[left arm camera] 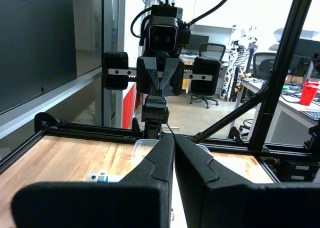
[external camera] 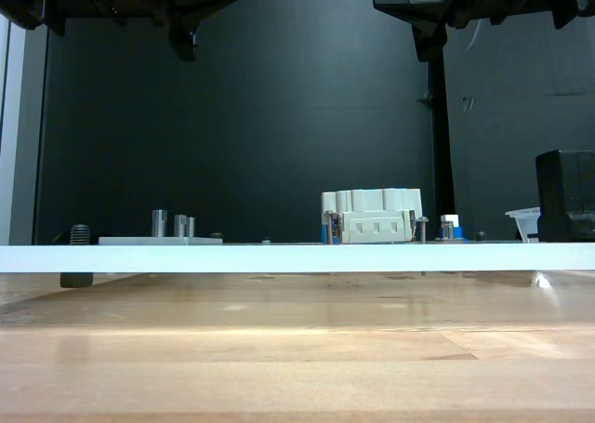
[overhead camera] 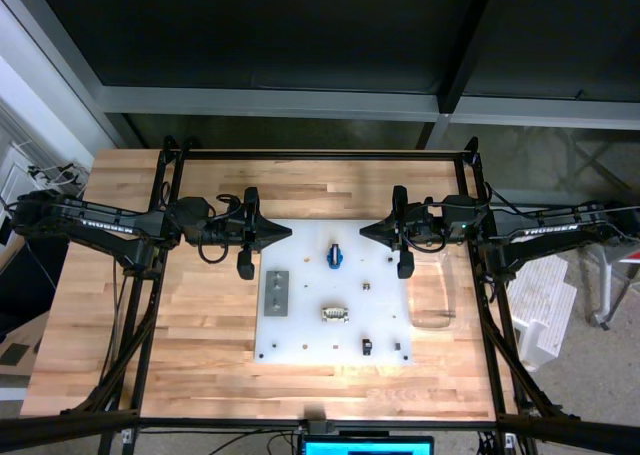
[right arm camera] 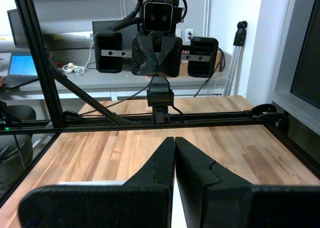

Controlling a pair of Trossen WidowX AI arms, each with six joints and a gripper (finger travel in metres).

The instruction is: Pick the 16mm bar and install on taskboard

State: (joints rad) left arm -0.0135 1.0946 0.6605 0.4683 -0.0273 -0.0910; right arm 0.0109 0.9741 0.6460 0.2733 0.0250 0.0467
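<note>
Hovering high above the white taskboard [overhead camera: 300,340], the left claw [overhead camera: 284,232] points inward over the board's far left corner, its fingers [left arm camera: 160,163] pressed together on nothing. The right claw [overhead camera: 366,231] faces it from over the far right corner, likewise pressed together and empty. Short metal posts [external camera: 159,223] stand upright on a grey plate [overhead camera: 270,310] at the board's left side; whether one of them is the 16mm bar cannot be told. A clear tub [overhead camera: 435,322] sits on the wooden surface [overhead camera: 200,325] beside the board's right edge
</note>
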